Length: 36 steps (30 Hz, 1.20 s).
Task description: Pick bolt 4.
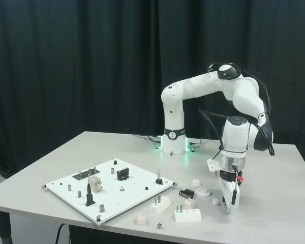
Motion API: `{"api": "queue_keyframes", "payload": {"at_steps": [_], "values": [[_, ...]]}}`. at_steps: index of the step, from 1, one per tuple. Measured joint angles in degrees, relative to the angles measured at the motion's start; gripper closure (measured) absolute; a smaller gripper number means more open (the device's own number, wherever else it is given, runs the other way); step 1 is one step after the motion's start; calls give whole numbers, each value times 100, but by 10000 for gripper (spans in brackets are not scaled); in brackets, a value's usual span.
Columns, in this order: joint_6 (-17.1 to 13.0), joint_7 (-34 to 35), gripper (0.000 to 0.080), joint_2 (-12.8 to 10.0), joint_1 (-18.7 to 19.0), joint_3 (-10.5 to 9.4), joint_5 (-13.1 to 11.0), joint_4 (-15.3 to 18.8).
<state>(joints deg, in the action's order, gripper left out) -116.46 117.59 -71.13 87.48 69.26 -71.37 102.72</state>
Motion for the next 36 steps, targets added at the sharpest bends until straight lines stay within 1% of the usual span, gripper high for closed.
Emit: {"api": "queue_keyframes", "payload": {"at_steps": [2,3,4,5,9,10,15,16,26,32,36], "values": [[-1,0,3,1,0,0,0,2],[-1,0,128,1,0,0,0,3],[-3,0,128,1,0,0,0,3],[-4,0,290,1,0,0,0,3],[-13,0,290,1,0,0,0,3],[-15,0,478,1,0,0,0,3],[-46,0,478,1,0,-5,0,3],[-53,0,575,1,0,-7,0,3],[-165,0,575,1,-23,11,8,15],[-151,-12,575,9,-32,159,52,18],[-64,-70,575,36,-32,298,89,18]]}}
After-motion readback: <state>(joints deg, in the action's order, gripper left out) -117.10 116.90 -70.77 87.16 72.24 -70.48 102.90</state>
